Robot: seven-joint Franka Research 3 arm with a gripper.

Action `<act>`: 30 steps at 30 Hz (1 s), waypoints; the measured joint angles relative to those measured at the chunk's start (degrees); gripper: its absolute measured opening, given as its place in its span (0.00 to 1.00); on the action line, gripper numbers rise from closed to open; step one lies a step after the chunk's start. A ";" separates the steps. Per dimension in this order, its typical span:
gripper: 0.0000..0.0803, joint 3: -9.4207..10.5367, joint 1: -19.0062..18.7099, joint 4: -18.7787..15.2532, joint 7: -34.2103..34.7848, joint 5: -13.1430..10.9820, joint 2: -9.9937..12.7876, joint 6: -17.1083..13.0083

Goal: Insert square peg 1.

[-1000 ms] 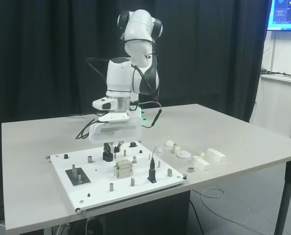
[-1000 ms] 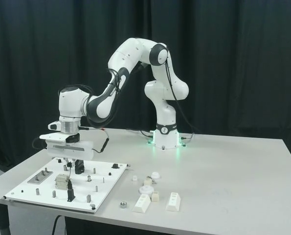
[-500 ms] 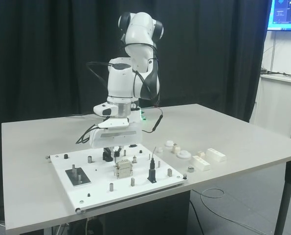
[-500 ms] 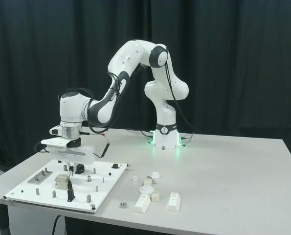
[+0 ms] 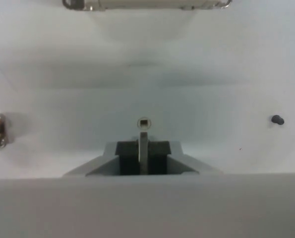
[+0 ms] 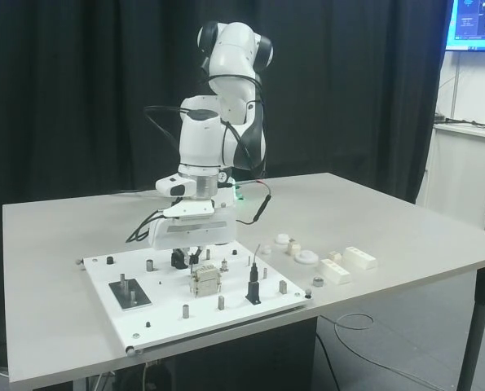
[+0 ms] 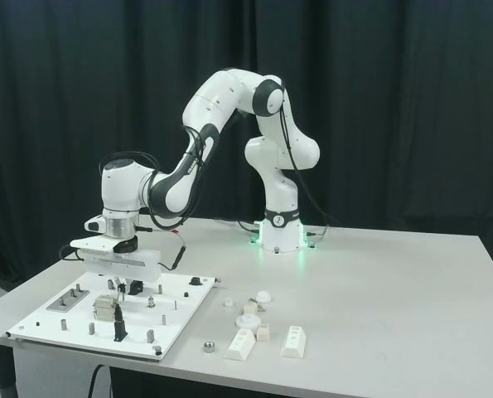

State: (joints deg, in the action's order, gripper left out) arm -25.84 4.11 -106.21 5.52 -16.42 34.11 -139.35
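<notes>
A thin grey square peg point(image 5: 143, 148) stands upright between my black finger pads point(image 5: 128, 157); my gripper point(image 5: 143, 159) is shut on it. Just beyond the peg's tip, a small square hole point(image 5: 144, 122) shows in the white board point(image 5: 211, 104). In the room views my gripper point(image 6: 191, 257) point(image 7: 119, 287) hangs low over the middle of the white board point(image 6: 165, 314) point(image 7: 176, 319), next to a black block point(image 6: 178, 260). The room views do not show whether the peg touches the board.
On the board stand a metal connector block point(image 6: 204, 279), a black upright part point(image 6: 253, 289), a grey plate with pegs point(image 6: 129, 293) and several small posts. Loose white parts point(image 6: 340, 262) and a nut point(image 6: 317, 282) lie on the grey table to the board's right.
The hand has turned at the wrist and sunk a little toward the board, shifting slightly along it with the peg held.
</notes>
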 joint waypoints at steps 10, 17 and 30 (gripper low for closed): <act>0.04 0.00 -0.05 0.02 0.55 0.00 0.00 -0.02; 0.04 0.02 -0.19 0.02 0.89 0.00 0.00 -0.02; 0.04 0.06 -0.25 0.02 1.03 0.00 0.03 -0.02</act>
State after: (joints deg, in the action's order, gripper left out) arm -25.78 3.87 -106.19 6.55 -16.42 34.13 -139.37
